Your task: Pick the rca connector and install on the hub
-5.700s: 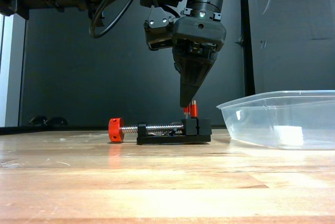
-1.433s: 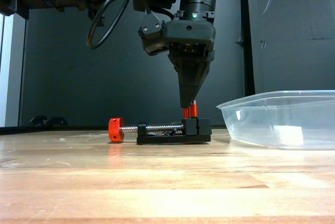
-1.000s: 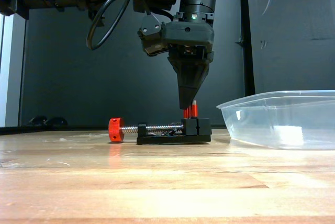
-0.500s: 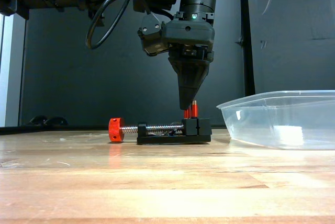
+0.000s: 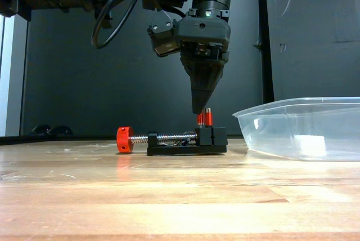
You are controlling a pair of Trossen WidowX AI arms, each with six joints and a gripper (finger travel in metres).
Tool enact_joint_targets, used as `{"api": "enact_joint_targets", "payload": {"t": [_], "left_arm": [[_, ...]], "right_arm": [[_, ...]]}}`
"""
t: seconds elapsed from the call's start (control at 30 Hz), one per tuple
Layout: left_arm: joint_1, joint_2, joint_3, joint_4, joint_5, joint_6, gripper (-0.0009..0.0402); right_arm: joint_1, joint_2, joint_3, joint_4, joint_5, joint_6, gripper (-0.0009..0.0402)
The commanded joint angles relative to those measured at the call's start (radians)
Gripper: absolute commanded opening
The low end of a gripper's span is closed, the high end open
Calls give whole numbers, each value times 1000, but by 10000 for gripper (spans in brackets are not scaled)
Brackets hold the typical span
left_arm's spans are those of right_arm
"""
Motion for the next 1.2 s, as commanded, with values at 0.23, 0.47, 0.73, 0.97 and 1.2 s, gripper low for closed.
{"api": "enact_joint_targets", "payload": {"t": [0.23, 0.47, 0.73, 0.97, 1.2], "left_arm": [[0, 0, 0, 0, 0, 0, 0], [0, 0, 0, 0, 0, 0, 0], [0, 0, 0, 0, 0, 0, 0], [0, 0, 0, 0, 0, 0, 0], [0, 0, 0, 0, 0, 0, 0]], "right_arm": [[0, -51, 8, -50, 11, -72, 0], [5, -83, 8, -70, 12, -104, 0], [30, -102, 8, -74, 11, -109, 0], [47, -98, 8, -66, 11, -114, 0], [47, -96, 7, -60, 12, -117, 0]]}}
